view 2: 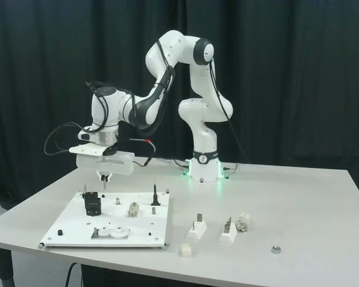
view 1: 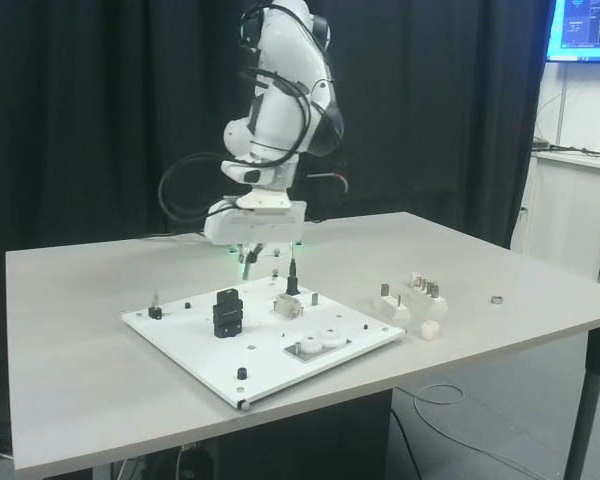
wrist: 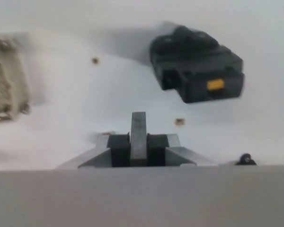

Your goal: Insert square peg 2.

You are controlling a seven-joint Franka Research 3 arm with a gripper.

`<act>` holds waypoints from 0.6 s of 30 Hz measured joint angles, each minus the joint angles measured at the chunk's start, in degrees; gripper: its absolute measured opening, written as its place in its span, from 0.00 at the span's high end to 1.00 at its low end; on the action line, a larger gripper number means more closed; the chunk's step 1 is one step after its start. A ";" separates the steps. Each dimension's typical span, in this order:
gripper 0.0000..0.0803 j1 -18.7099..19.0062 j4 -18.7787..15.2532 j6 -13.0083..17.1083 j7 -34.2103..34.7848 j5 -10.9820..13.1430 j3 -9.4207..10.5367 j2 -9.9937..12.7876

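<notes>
The square peg (wrist: 138, 137) is held upright between the two black fingers (wrist: 118, 150) of the gripper (wrist: 138, 150) — the pincer is clenched on it, with the grey bar standing out beyond the fingertips. In the second room view the peg (view 2: 104, 182) is seen hanging from the gripper (view 2: 104, 176) above the far left part of the white board (view 2: 140, 239), apart from its surface.

Below and just beside the gripper, a black block (view 2: 93, 204) is mounted on the board; in the wrist view this block (wrist: 196, 64) is shown lying near the peg tip but not touching it. Further right on the board a thin black post (view 2: 155, 194) is set upright, and two white round parts (view 2: 109, 231) are placed near the front edge.

The board is laid on the grey table (view 2: 305, 203). To its right, well apart from the gripper, small white holders (view 2: 196, 229) with grey pegs are grouped — and a small ring (view 2: 276, 249) is seen further right.
</notes>
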 joint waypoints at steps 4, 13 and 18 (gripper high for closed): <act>0.91 -0.68 0.02 0.00 -1.73 0.06 -0.82 0.52; 0.91 -2.19 0.02 1.21 -9.22 0.90 -2.26 1.99; 0.91 -3.36 0.02 2.72 -13.11 3.23 -2.83 2.80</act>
